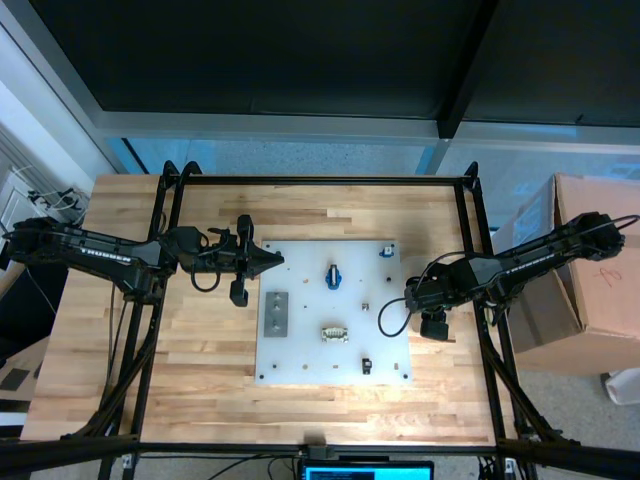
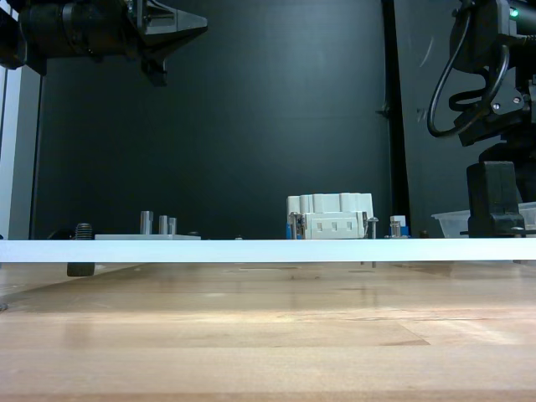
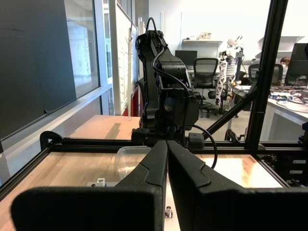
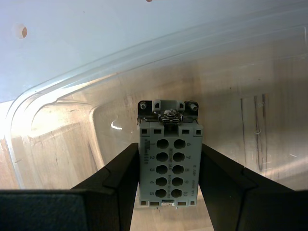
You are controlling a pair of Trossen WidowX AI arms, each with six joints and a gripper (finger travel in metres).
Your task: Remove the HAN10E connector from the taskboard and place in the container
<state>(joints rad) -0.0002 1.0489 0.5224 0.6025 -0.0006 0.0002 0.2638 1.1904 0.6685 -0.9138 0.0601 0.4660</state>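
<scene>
At the taskboard's 3 o'clock sat the clear container. The left gripper, jaws together, hovered at the board's 10 o'clock corner. The right gripper clamped the grey, ten-hole HAN10E connector over, perhaps inside, the container, long axis along the fingers, holes facing the wrist.

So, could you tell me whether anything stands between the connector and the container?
Nothing visible does. The right gripper holds the connector over the container, with only its bare floor beyond. The left gripper hangs shut above the board's far left corner.
</scene>
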